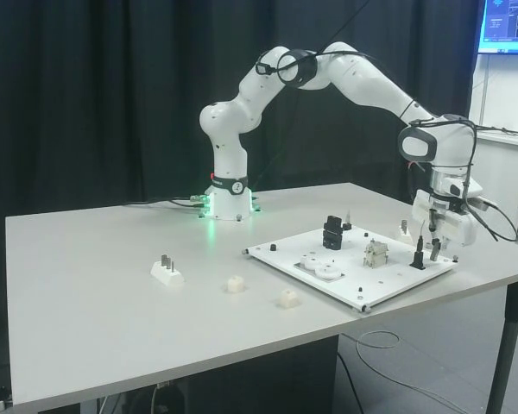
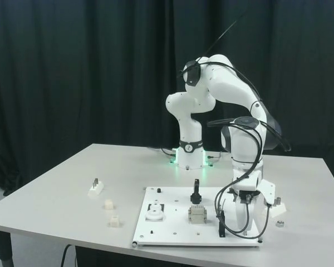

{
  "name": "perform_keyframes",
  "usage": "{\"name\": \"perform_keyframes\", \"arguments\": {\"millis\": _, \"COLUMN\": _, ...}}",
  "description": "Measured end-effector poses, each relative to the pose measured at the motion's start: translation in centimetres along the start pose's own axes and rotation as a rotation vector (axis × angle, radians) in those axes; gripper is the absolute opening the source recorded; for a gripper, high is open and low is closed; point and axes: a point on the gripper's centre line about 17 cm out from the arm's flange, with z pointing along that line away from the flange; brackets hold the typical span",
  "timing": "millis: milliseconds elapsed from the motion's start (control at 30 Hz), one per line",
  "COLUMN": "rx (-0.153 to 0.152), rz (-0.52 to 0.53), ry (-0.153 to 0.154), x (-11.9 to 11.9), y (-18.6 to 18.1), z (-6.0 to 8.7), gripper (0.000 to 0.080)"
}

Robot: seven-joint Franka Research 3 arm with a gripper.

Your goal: Insert square peg 4.

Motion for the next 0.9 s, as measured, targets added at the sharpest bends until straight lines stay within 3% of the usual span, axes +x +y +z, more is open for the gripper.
{"name": "perform_keyframes", "arguments": {"millis": 900, "rx": 0.007, "rz": -0.019, "ry": 0.014, "x": 0.49, "y": -0.27, "z": -0.02, "gripper": 0.0150}}
